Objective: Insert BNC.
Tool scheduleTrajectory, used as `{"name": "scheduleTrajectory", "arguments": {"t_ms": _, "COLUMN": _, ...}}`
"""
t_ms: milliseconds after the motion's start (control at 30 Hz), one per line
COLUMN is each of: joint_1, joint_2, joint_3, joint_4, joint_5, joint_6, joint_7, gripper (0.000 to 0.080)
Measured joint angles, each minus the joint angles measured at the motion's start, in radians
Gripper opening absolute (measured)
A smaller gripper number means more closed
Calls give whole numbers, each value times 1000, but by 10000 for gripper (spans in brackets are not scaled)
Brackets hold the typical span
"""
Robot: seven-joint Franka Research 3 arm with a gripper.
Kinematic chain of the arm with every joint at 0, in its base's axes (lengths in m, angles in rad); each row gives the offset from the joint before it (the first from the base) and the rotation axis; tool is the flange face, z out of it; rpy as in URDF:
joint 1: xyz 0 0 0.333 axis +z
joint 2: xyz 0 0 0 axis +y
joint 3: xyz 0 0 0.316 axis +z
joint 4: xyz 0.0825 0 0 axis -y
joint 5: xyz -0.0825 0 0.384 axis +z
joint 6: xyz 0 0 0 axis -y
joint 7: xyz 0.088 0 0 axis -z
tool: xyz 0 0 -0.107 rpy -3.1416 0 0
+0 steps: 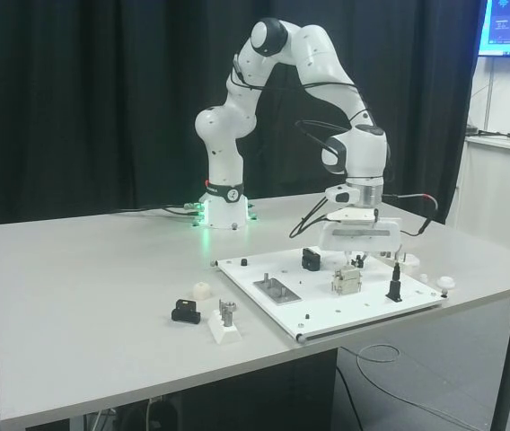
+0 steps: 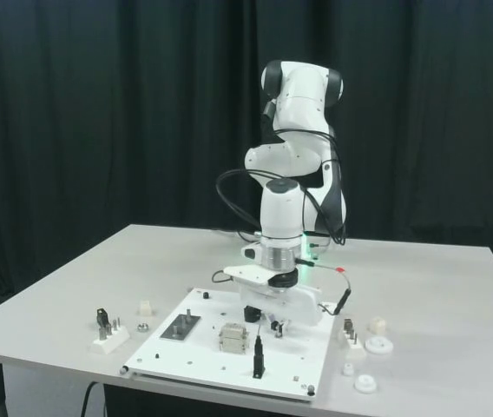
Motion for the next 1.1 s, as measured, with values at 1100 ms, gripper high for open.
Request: {"name": "scheduleTrajectory", "arguments": {"t_ms": 1100, "joint_1": -14, "joint_2": 0, "joint_3": 12, "joint_4": 2, "joint_5": 1, "joint_6": -4, "joint_7": -262, "gripper": 123}}
